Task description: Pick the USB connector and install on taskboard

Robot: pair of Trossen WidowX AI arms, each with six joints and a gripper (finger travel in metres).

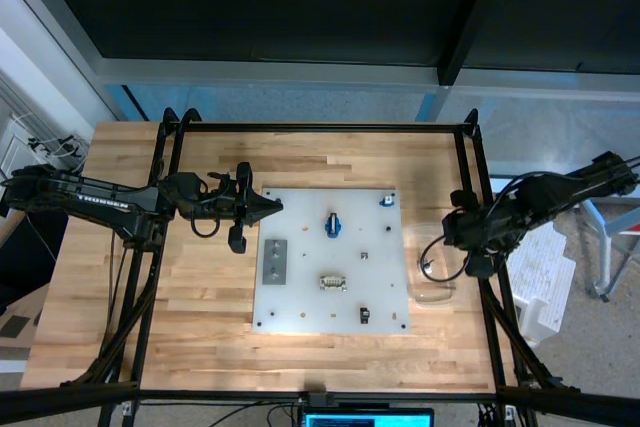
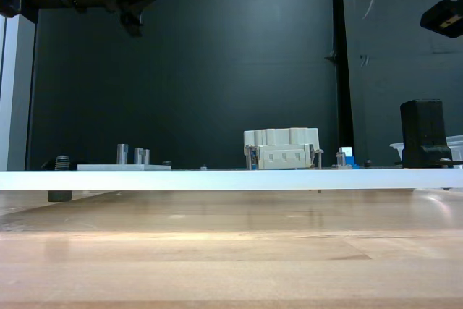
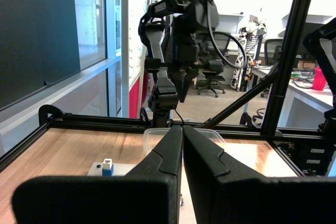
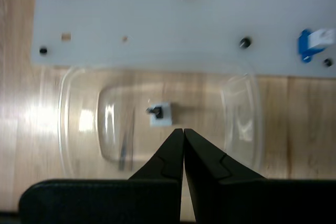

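My left gripper (image 1: pixel 274 205) hangs high above the far-left edge of the taskboard (image 1: pixel 300 292), its 2 fingers pressed together with nothing between them, pointing right across the table (image 1: pixel 200 327). My right gripper (image 4: pixel 183 131) is over the clear tray (image 1: pixel 432 297), which lies on the wood just right of the taskboard; its fingers are also closed tip to tip and hold nothing. Inside the tray sits a small white block (image 4: pixel 163 114), and a tiny dark piece touching its side looks like the USB connector (image 4: pixel 154 111), though it is too blurred for me to be sure. It lies on the tray floor, apart from my fingertips. On the taskboard I see the blue fitting (image 1: pixel 333 225) toward the far side, the grey block (image 1: pixel 273 260) at the left and the beige connector (image 1: pixel 333 283) near the middle.
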